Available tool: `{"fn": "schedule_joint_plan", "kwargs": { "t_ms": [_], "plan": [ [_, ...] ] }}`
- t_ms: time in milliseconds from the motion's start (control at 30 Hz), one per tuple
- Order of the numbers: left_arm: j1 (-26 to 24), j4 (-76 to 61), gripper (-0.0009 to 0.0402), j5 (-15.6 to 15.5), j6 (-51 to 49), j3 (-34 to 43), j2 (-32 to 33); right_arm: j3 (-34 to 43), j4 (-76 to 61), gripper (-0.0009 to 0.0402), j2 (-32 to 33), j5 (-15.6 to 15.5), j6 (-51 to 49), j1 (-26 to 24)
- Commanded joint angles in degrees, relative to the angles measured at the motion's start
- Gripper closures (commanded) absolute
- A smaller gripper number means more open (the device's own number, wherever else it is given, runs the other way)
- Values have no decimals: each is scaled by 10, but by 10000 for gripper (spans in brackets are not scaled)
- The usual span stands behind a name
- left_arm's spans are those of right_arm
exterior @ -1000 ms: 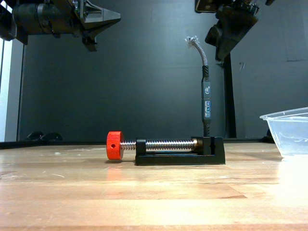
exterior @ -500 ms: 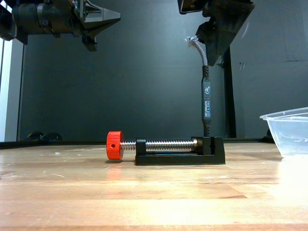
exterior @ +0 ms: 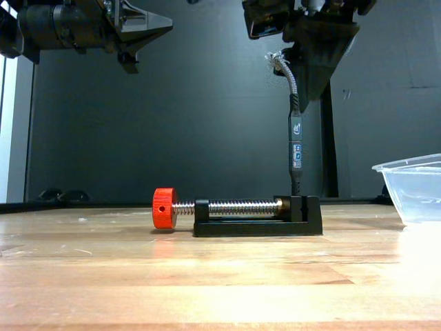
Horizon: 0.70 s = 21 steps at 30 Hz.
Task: Remove the USB-C connector from the USB-C receptacle and place in the container
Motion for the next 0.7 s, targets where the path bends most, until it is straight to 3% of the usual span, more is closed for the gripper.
{"fn": "schedule_joint_plan", "kwargs": {
  "t_ms": [33, 700],
  "plan": [
    [0, 0, 393, 0, 0, 0, 0, -1, 3, 168, 12, -1, -2, 0],
    [0, 0, 393, 0, 0, 0, 0, -67, 75, 169, 12, -2, -5, 0]
  ]
}}
